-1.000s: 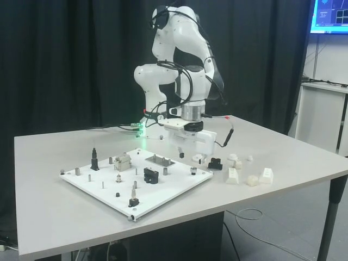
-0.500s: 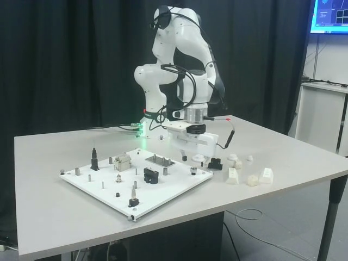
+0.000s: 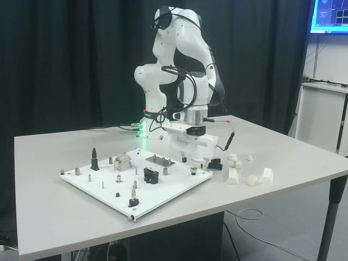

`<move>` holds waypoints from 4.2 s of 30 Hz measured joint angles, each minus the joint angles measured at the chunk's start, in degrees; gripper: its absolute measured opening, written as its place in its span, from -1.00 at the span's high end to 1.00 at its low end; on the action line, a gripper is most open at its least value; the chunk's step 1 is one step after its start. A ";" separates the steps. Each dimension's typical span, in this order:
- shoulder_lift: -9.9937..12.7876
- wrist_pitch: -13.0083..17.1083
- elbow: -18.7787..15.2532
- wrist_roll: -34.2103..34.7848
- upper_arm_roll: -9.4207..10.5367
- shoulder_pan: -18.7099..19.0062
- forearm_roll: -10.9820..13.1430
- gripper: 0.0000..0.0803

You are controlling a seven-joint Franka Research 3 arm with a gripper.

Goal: Remove bolt 4.

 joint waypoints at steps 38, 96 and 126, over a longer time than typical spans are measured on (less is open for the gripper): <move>2.55 -1.47 3.14 -1.35 0.16 -0.63 0.00 -0.99; 4.97 -6.12 6.24 -3.69 0.47 -1.59 0.00 -0.99; 5.33 -7.01 7.15 -4.86 0.79 -1.85 2.26 0.37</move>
